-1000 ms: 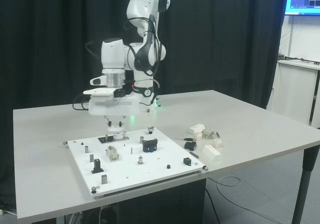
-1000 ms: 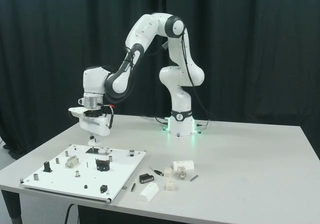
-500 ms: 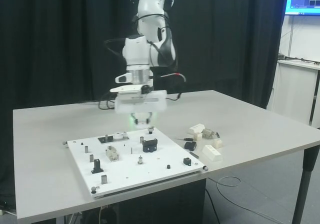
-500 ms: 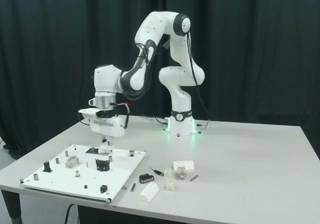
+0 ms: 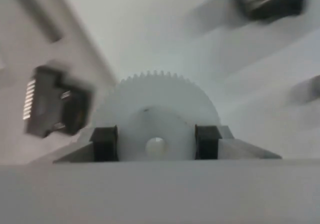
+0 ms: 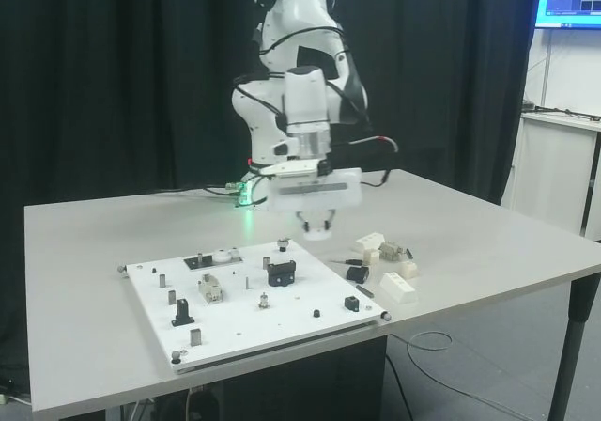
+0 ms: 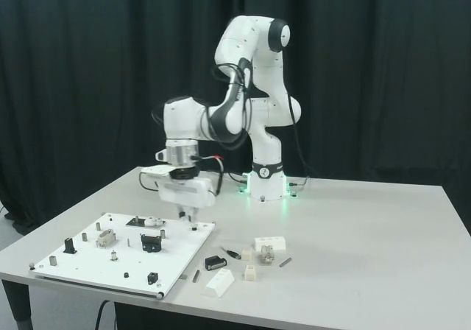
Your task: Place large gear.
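Observation:
The large gear (image 5: 160, 101) is white and toothed, with a centre hole. My gripper (image 5: 156, 144) is shut on its hub, one black pad on each side. In the room views my gripper (image 6: 315, 229) (image 7: 188, 213) hangs in the air by the right rear corner of the white assembly board (image 6: 282, 332) (image 7: 81, 267). There the gear shows only as a small white shape under the hand. A white round piece (image 6: 223, 254) (image 7: 152, 220) sits on the board's back part.
The board carries a black bracket (image 6: 282, 272) (image 7: 151, 241), pegs and small fittings. To its right on the grey table lie white blocks (image 6: 396, 288) (image 7: 269, 242) and a black part (image 6: 357, 273) (image 7: 215, 262). A black connector (image 5: 50, 109) shows below the hand.
The arm has swung right, from above the back left of the board to beside its right rear corner. The white round piece stays on the board.

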Controlling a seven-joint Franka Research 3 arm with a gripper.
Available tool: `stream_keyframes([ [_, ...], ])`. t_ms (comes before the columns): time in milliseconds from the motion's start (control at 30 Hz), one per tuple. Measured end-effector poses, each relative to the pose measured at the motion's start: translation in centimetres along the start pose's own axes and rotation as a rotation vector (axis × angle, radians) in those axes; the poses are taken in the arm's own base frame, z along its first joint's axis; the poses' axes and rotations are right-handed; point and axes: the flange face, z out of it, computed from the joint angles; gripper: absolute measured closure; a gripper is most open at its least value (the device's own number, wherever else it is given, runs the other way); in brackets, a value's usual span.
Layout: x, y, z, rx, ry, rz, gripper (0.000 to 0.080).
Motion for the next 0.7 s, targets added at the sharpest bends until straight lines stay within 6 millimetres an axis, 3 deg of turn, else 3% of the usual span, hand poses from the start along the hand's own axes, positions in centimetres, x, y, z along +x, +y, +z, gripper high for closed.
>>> stream_keyframes([
  [333, -6.2, -2.4, 1.6, -0.033, -0.002, -0.017, 0.0473],
  [700, -10.6, -4.1, 3.5, -0.045, 0.045, -0.046, 0.0473],
])
